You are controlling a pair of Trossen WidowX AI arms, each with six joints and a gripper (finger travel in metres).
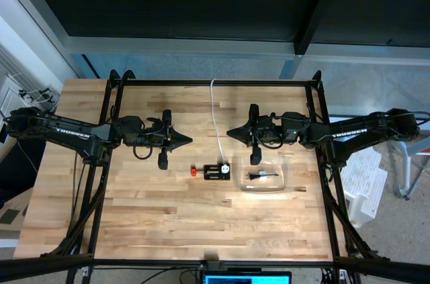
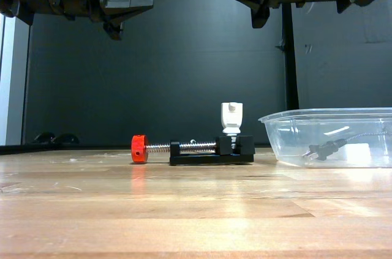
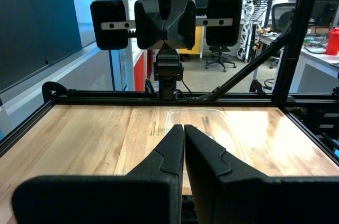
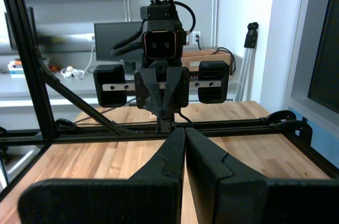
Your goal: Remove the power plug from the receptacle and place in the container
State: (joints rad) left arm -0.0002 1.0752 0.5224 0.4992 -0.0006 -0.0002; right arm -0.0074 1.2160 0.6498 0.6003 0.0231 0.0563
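Black and held level, both arms reach inward from the table edges, high above the small black metal vise [image 1: 213, 172] with the red knob [image 1: 193, 171] that stands on the pale wooden plank table [image 1: 134, 217]. The left gripper [image 1: 189, 140] hangs up and to the left of the vise, a little beyond it. Its two tapered black fingers [image 3: 169, 150] are pressed together with only a thin seam between them, and they hold nothing. The right gripper [image 1: 230, 133] hangs up and to the right of the vise, also beyond it, its fingers [image 4: 170, 155] likewise pressed together and empty. The two pointed tips face each other with a gap between them, and each wrist camera looks straight at the other arm's gripper.

The small white receptacle [image 2: 231, 117] stands upright, clamped in the vise at the end away from the knob. Its thin white cord [image 1: 215, 113] runs off across the table beyond the vise. The tiny black power plug [image 2: 321, 150] with thin metal prongs lies on its side on the floor of the shallow clear plastic container [image 2: 288, 139]. A thin grey lead trails from the plug along the tray floor. The container rests on the table just to the right of the vise. The plug lies well below the right gripper and apart from it, and farther yet from the left gripper.
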